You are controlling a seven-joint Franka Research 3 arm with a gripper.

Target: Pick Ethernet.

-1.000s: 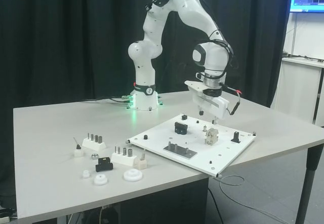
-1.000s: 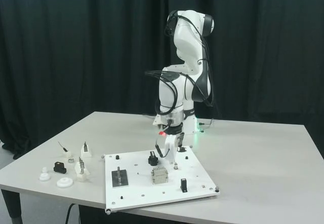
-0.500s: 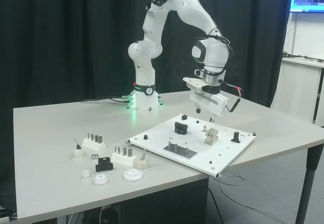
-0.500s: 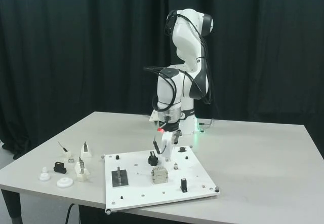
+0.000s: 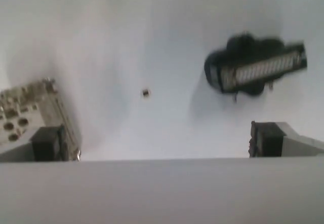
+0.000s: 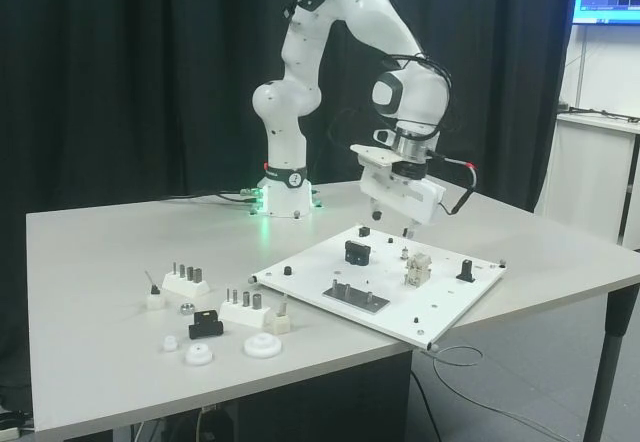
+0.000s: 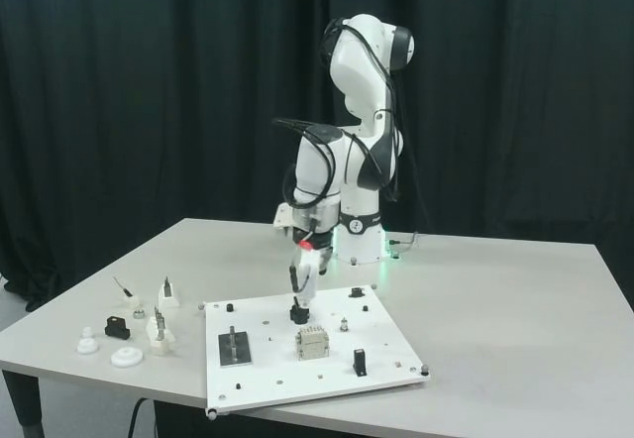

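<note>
Overhead, the white arm (image 6: 335, 22) bent down from its base at the back of the grey table (image 6: 90, 262), and its gripper (image 6: 385, 220) hung above the rear part of the white board (image 6: 440, 312), clear of everything on it. From the second room view the gripper (image 7: 300, 294) sat almost directly over the black connector block (image 7: 297, 312), with a gap between them.

In the wrist view that black connector block (image 5: 253, 69) showed a long pale strip of contacts across its face and stood on the bare white board (image 5: 152, 41). Whether this block was the Ethernet part could not be told. A grey metal connector housing (image 5: 35, 112) with round holes lay well apart from it, and a small dark screw hole (image 5: 146, 92) sat between the two. Two dark fingers (image 5: 266, 138) were seen at opposite sides of the wrist picture, spread wide apart with nothing held between them.

On the board the first room view also showed the black connector block (image 6: 357, 252), the metal housing (image 6: 417, 268), a grey plate with upright pins (image 6: 354, 295) and a small black upright bracket (image 6: 466, 270). Off the board, on the table near its front edge, lay white pin holders (image 6: 186, 281), a small black part (image 6: 205, 324) and white gear wheels (image 6: 263, 345). Green light glowed at the arm's base (image 6: 285, 200).
</note>
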